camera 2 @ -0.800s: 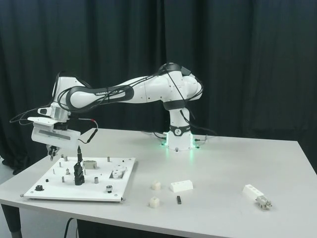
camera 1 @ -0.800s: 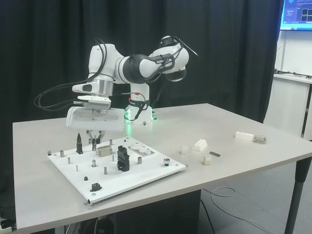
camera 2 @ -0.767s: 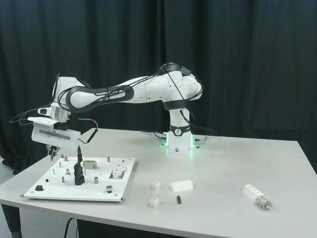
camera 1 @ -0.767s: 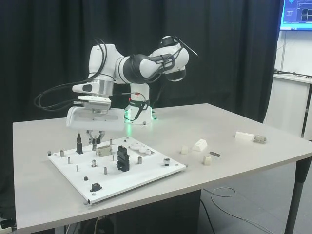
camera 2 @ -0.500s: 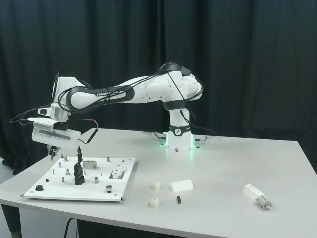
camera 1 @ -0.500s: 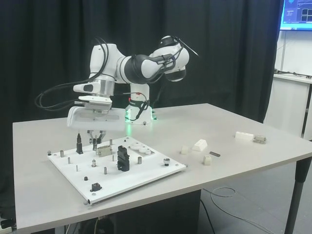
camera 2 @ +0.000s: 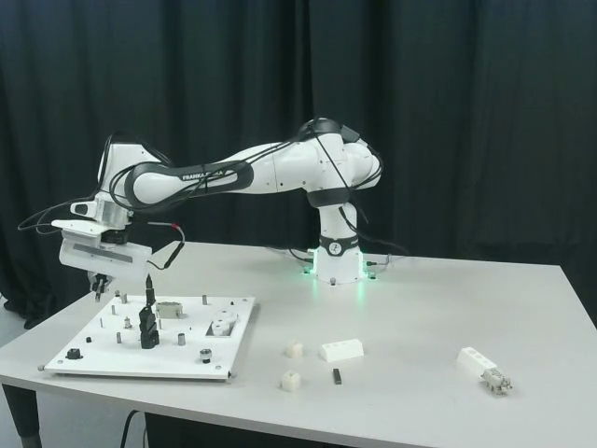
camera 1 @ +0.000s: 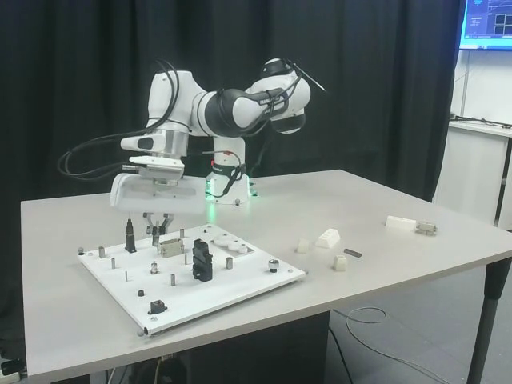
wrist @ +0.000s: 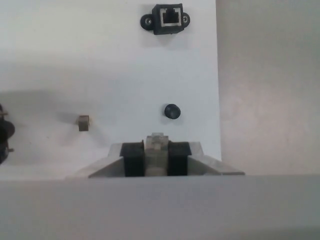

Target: Place Ethernet.

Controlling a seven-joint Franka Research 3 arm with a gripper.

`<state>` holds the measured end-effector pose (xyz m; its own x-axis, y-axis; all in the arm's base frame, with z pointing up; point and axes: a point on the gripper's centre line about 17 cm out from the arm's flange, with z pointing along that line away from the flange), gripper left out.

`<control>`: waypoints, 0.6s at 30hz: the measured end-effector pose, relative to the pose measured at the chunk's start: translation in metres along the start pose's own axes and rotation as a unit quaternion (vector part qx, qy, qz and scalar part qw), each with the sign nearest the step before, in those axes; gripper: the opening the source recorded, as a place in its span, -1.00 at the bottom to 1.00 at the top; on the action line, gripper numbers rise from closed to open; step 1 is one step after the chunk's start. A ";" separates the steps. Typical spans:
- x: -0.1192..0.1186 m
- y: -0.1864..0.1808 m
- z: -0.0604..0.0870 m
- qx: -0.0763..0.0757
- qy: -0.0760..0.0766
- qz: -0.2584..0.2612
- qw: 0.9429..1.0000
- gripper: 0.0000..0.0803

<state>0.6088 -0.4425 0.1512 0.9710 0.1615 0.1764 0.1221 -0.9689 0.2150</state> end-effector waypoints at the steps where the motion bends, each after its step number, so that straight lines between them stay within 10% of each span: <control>1: 0.000 0.000 0.000 0.000 0.000 0.000 1.000 -0.76; 18: 0.046 -0.050 -0.034 0.054 0.006 0.007 0.999 -0.76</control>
<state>0.6404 -0.3805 0.1809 0.9705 0.1485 0.1898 0.1297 -0.9857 0.1079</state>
